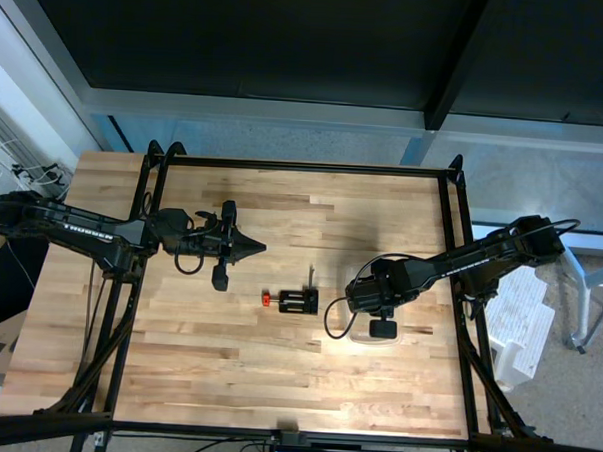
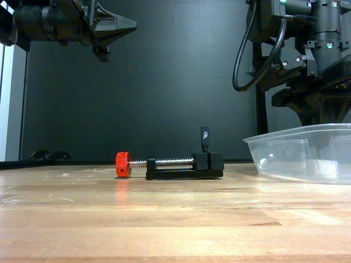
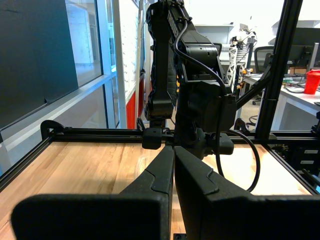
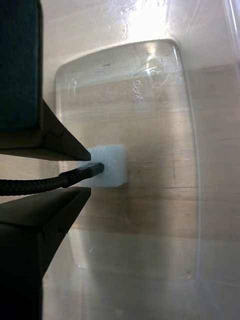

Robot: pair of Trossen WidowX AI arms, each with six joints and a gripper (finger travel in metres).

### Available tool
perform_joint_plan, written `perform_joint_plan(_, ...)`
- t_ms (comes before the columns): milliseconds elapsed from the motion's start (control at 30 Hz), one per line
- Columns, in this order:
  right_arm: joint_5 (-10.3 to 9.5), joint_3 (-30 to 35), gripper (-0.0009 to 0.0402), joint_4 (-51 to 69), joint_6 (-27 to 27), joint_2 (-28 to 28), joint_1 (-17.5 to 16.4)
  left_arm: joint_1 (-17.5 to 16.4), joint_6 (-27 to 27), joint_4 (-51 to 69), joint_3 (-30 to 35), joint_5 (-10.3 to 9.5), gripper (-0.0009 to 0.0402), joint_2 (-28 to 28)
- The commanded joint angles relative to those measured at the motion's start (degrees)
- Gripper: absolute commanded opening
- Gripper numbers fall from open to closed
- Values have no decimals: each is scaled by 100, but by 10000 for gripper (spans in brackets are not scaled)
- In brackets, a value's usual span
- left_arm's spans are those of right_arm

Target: Pick the USB-C connector and install on taskboard

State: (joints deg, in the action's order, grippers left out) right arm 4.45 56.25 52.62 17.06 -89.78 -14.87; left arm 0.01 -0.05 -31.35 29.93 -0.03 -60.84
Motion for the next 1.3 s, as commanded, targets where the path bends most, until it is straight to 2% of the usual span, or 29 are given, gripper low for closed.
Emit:
perform_joint_plan(33,2,2,45,-11,0,0,0,-2,2,-2,2,0,0,-2)
perform_joint_plan(300,2,2,-2,-13,0,0,0,0,2,0,2,0,0,-2)
perform_joint_plan(767,2,63,0,140,-20,149,0,-2,2,-2,2,0,0,-2)
perform_joint_plan(1300,2,621,0,852,2,605,11,-2,2,-2,2,0,0,-2)
